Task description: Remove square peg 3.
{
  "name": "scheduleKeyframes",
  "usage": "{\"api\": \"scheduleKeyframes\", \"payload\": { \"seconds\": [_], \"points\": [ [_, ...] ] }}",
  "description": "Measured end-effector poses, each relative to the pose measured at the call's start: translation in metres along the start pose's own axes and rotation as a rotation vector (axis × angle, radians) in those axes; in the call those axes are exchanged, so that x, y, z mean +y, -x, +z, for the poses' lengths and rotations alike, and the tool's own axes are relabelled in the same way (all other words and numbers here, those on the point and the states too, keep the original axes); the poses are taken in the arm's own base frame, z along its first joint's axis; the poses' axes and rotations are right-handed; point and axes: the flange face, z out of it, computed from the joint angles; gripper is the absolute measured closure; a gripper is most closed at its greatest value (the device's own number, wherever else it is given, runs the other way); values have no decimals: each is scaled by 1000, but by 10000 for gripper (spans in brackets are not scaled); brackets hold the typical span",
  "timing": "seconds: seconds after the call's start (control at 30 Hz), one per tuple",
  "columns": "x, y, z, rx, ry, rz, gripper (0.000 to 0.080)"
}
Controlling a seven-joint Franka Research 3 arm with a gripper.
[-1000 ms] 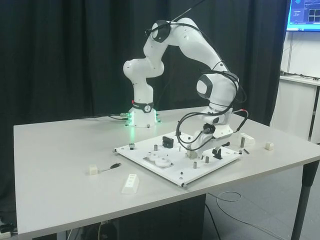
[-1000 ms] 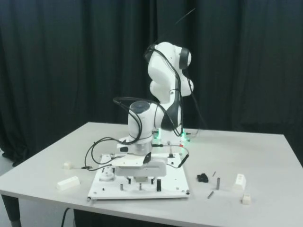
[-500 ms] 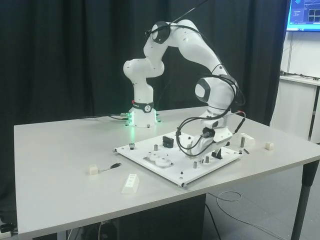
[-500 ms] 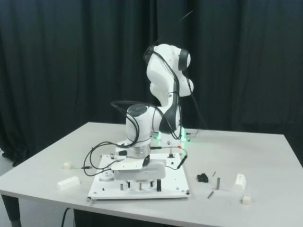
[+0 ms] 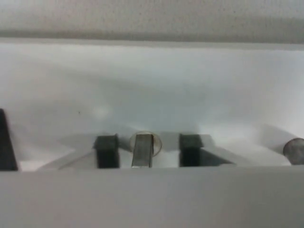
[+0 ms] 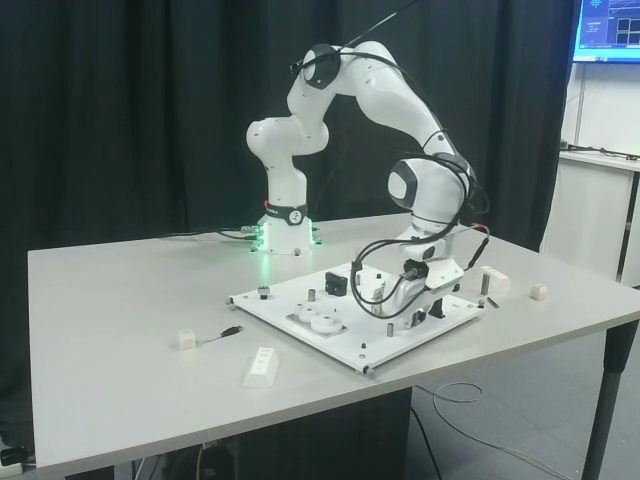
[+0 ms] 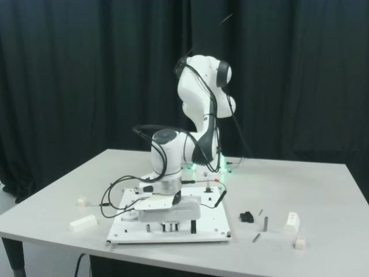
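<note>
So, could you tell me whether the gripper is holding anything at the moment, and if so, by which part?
Nothing is gripped yet: the gripper is open, its fingers standing either side of the upright peg, apart from it.

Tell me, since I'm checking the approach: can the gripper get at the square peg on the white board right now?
Probably yes. The gripper sits low over the white board, its fingers open on either side of the square peg, with nothing between them.

We see a white arm [image 6: 380, 90] built of rounded, glossy segments with black rings at the joints. Its base [image 6: 284, 235] glows green. Black cables [image 7: 124, 179] loop loosely just above the gripper [image 5: 142, 152], and a thin black line [image 6: 385, 12] runs upward from the top joint. The fingertips [image 5: 107, 151] carry black square pads.
</note>
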Motion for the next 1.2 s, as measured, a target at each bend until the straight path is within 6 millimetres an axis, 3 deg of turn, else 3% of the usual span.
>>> {"api": "scheduleKeyframes", "payload": {
  "seconds": [0.17,0.2,0.33,0.37,1.2],
  "points": [
    [1,-1,2,1,-2,0,434],
    [0,0,2,-1,-5,2,618],
    [-1,0,2,-3,-7,2,618],
    [-1,0,2,-3,-7,2,725],
    [0,-3,-10,-27,2,4,725]
  ]
}}
